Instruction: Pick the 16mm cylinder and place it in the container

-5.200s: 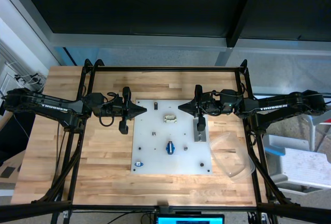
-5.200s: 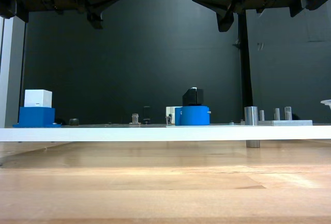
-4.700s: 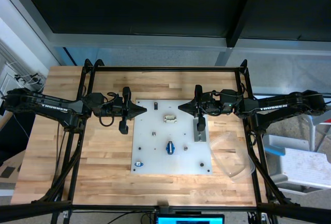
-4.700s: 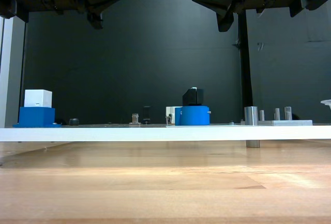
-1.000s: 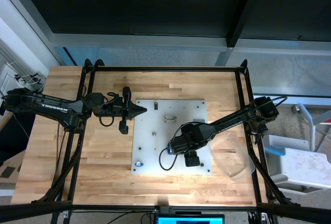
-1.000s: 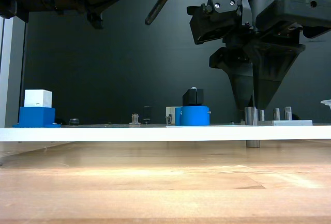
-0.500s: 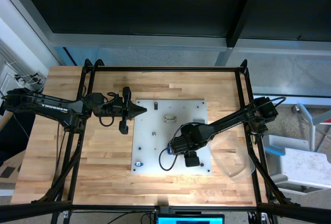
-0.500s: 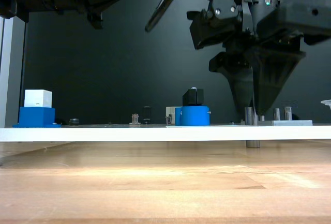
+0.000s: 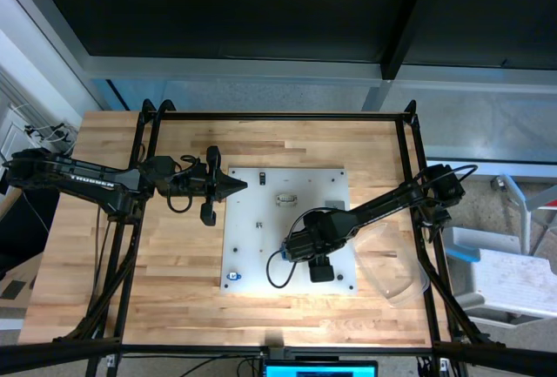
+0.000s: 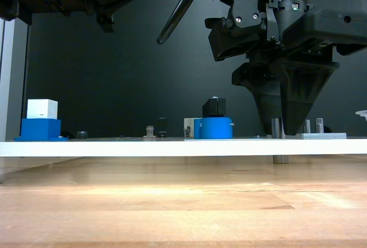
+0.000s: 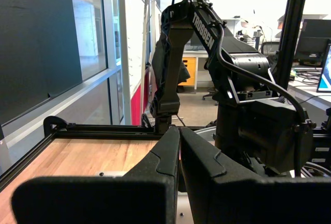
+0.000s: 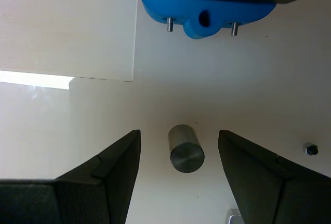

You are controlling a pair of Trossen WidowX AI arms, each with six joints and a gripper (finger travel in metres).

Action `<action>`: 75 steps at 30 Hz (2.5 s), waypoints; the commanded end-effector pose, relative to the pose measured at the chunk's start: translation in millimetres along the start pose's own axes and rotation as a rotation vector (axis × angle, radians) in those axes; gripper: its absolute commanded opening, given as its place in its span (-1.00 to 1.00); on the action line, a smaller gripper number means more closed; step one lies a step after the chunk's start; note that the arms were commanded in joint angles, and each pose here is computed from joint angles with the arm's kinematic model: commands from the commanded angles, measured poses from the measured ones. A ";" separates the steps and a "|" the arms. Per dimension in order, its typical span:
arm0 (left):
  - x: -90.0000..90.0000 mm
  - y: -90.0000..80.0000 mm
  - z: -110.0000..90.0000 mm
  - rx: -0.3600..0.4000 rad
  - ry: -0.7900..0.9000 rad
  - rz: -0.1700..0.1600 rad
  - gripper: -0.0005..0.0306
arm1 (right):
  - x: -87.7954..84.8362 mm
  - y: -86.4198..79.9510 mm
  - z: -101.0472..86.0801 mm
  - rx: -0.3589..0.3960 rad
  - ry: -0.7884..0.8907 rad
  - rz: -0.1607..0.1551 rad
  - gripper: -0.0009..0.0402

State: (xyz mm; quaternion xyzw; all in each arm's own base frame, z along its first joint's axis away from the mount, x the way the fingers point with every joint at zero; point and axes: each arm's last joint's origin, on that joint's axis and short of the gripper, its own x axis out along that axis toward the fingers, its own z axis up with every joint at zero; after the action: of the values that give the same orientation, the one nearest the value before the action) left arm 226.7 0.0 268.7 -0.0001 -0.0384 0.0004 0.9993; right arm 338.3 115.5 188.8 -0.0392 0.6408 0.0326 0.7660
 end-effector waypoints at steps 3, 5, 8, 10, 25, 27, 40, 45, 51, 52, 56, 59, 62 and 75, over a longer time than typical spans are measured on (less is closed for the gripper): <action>0.1 0.0 0.0 0.000 0.000 0.000 -0.96 | -0.7 -0.2 0.0 0.001 -0.001 -0.001 -0.06; 0.1 0.0 0.0 0.000 0.000 0.000 -0.97 | -0.7 -0.3 0.1 0.002 -0.002 0.000 -0.14; 0.1 0.1 -0.1 0.000 0.000 0.000 -0.96 | -0.7 -0.6 0.2 0.002 -0.002 0.000 -0.25; 0.1 0.0 0.0 0.000 0.000 0.000 -0.96 | -0.8 -0.7 0.2 0.003 -0.001 0.000 -0.33; 0.1 0.1 0.0 0.000 0.000 0.000 -0.96 | -5.5 -0.8 1.2 0.001 0.009 -0.004 -0.72; 0.1 0.0 0.0 0.000 0.000 0.000 -0.96 | -7.8 -0.9 1.4 0.000 0.007 -0.004 -0.74; 0.1 0.0 0.0 0.000 0.000 -0.001 -0.97 | -32.8 -3.5 -2.8 0.002 -0.001 -0.006 -0.77; 0.1 0.0 0.0 0.000 0.000 0.000 -0.96 | -49.1 -5.6 -9.6 0.005 -0.021 0.002 -0.77; 0.1 0.1 0.0 0.000 0.000 0.000 -0.96 | -67.9 -9.2 -27.8 0.077 -0.053 0.013 -0.77; 0.1 0.1 0.0 0.000 0.000 0.000 -0.96 | -72.0 -10.1 -31.9 0.091 -0.059 0.016 -0.77; 0.1 0.1 0.0 0.000 0.000 0.000 -0.96 | -84.8 -11.8 -50.9 0.152 -0.077 0.026 -0.77; 0.1 0.0 -0.1 0.000 0.000 0.000 -0.97 | -92.3 -13.4 -67.0 0.204 -0.079 0.033 -0.77; 0.1 0.0 0.0 0.000 0.000 0.000 -0.97 | -96.6 -13.2 -82.1 0.245 -0.072 0.038 -0.77; 0.1 0.0 0.0 0.000 0.000 0.000 -0.96 | -88.5 0.6 -133.4 0.363 0.135 0.235 -0.77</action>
State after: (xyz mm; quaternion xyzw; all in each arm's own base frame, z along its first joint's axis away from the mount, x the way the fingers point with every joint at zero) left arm 226.8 0.0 268.6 -0.0001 -0.0382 0.0004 0.9993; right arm 194.1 101.1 256.1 0.1674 0.6777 -0.0007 0.7160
